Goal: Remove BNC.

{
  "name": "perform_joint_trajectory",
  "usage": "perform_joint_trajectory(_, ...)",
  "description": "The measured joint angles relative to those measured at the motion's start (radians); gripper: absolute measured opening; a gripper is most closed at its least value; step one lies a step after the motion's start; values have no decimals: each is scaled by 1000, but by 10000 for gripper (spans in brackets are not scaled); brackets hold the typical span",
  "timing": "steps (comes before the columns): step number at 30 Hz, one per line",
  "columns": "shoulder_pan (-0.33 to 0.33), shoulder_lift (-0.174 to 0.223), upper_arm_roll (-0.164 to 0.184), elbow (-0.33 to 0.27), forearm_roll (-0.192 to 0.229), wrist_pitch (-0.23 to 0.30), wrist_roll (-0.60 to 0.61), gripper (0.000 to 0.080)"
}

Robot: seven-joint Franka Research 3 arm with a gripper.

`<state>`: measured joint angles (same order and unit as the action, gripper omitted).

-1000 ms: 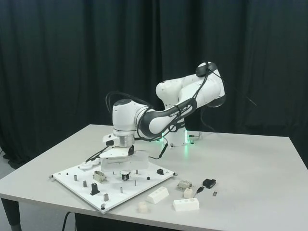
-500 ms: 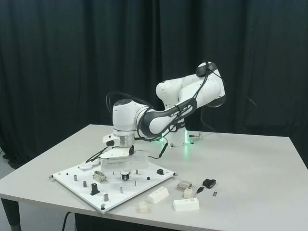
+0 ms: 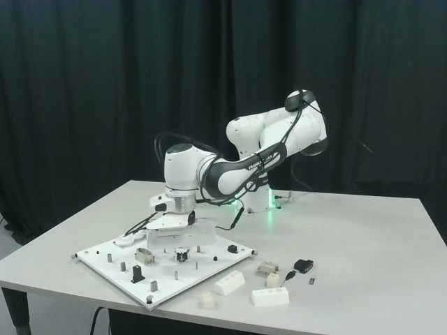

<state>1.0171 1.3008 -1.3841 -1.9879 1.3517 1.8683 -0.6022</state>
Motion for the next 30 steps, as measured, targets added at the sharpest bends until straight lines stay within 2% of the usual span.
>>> perform_joint_trajectory(10,6,0,-6,0,-10,2,0,127)
perform_joint_trajectory(22,31,-7,-57,0,-36,-11,9,127)
perform_joint_trajectory(30,33,-10,-68,-1,-48,-12,15,126)
